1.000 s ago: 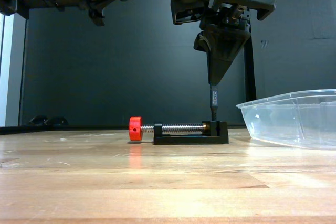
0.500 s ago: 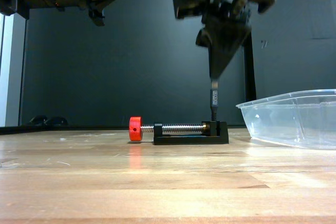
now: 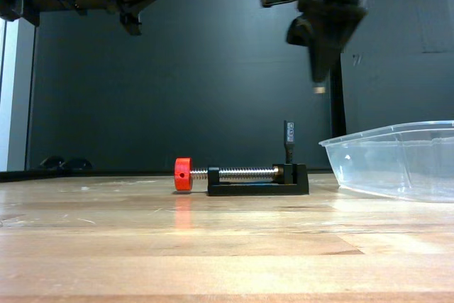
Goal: Remove the USB-C connector from the USB-C receptacle and place in the container
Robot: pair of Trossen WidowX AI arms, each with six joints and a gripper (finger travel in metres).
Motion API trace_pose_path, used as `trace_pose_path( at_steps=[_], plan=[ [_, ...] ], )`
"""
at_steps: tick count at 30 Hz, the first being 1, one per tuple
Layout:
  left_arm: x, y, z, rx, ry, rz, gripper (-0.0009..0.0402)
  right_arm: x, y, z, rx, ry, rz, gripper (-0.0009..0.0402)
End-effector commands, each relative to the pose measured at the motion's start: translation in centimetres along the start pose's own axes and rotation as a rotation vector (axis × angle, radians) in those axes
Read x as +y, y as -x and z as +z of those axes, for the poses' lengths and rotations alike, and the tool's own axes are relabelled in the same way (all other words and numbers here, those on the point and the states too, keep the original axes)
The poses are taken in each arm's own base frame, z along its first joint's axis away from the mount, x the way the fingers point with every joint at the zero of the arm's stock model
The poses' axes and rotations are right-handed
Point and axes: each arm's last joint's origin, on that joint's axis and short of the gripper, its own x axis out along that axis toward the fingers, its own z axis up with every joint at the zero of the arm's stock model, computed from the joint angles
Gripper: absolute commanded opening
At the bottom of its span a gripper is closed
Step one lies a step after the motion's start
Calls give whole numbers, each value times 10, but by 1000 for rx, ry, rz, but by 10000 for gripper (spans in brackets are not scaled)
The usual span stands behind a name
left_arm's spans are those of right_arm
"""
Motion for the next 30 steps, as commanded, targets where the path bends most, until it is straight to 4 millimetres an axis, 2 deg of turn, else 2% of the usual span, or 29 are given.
trace_pose_path(
  at_steps=[1,7,10,17,21,25,30],
  plan=[
    [0,0,0,-1,0,0,0,5,-1,-18,18,-5,1,0],
    [0,0,0,0,0,0,0,10,-2,-56,30,-28,6,0],
    [0,0,0,0,0,0,0,10,-9,-68,25,-52,10,3],
    [0,0,0,0,0,0,0,12,-38,-78,-3,-69,19,37],
    [0,0,0,0,0,0,0,11,-45,-82,-4,-73,19,57],
    [0,0,0,0,0,0,0,11,-45,-82,-3,-72,19,104],
    [0,0,0,0,0,0,0,11,-42,-82,-6,-73,22,197]
  ],
)
